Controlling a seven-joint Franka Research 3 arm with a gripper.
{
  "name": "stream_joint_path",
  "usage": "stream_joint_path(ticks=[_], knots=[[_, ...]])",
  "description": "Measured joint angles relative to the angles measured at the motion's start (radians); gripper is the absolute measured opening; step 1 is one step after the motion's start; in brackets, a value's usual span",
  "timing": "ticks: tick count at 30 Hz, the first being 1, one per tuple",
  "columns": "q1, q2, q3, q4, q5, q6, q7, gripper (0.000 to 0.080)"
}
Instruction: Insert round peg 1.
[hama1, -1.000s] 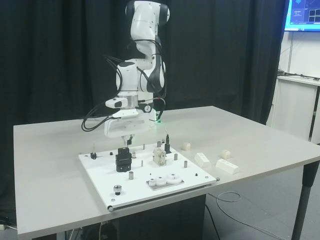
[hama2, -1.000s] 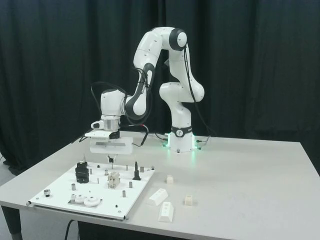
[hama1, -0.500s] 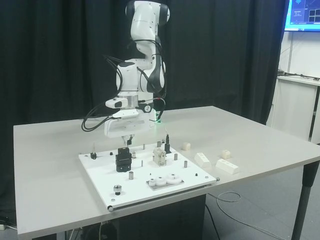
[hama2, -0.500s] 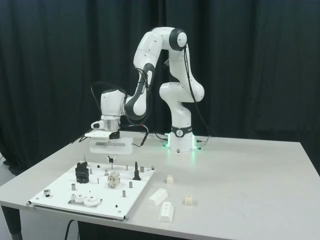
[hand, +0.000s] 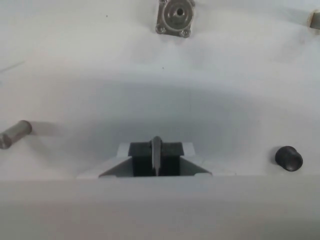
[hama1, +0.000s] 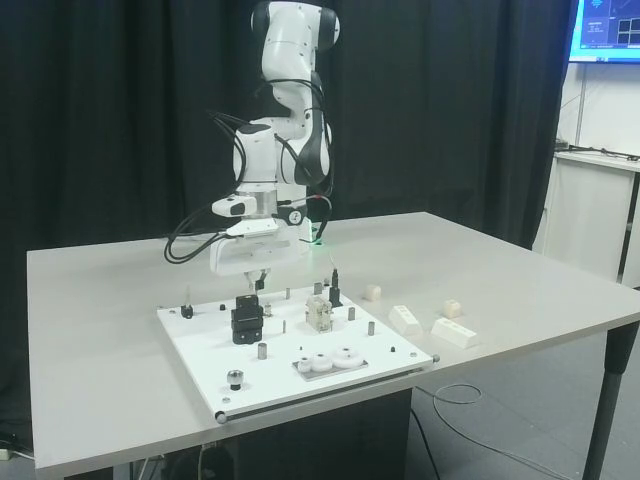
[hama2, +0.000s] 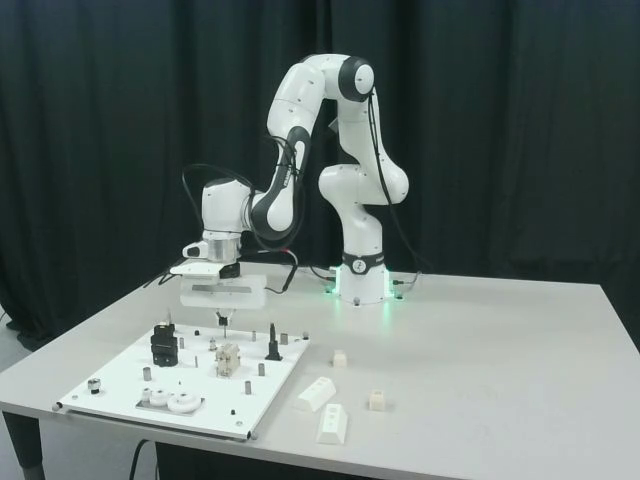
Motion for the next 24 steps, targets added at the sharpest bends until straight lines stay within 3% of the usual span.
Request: stream_joint_path(ticks=[24], knots=[[0.000,0.005,-0.005,0.000,0.000,0.022,0.000,0.0031]])
